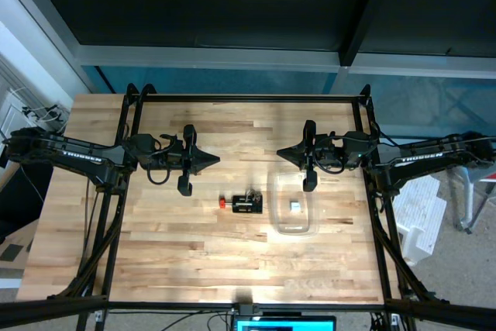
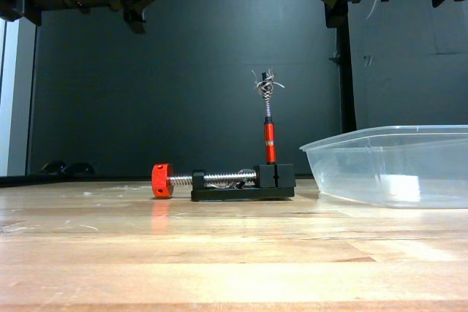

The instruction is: Pick the rca connector and install on the hub

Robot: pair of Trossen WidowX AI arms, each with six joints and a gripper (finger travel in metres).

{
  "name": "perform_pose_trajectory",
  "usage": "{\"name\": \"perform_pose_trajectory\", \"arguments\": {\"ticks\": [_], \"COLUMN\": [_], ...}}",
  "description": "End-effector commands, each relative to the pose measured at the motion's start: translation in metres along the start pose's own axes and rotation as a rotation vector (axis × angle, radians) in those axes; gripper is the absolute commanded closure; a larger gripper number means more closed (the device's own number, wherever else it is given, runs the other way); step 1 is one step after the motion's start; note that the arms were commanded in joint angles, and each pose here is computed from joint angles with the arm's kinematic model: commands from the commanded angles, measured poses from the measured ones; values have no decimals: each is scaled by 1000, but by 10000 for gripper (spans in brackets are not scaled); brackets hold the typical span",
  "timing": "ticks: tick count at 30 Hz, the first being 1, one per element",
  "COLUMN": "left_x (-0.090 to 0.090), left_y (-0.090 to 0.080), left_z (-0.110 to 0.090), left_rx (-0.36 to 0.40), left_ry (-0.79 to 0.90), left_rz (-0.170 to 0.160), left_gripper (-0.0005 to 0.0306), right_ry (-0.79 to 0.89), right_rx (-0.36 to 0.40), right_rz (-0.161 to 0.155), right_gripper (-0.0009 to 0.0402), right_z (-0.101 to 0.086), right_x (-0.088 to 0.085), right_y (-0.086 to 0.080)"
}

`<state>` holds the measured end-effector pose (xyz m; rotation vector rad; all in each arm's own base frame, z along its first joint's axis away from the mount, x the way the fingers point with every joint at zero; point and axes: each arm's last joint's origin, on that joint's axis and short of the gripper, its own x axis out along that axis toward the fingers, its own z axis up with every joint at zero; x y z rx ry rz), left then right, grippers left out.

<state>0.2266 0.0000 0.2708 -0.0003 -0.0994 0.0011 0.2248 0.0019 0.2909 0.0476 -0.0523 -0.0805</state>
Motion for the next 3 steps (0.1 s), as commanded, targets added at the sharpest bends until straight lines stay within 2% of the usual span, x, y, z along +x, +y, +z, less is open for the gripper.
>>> {"name": "perform_pose_trajectory", "arguments": {"ticks": [1,3], "left_x": [0,0], "left_y": [0,0], "left_z": [0,0], "left_rx": [0,0], "left_ry": [0,0], "left_rz": [0,0], "left_gripper": [300,300], "right_ry": [0,0], "right_rx": [0,0], "right_rz": [0,0], "right_gripper": [393,393], "right_z": [0,0], "right_x": [0,0], "right_y": [0,0]}}
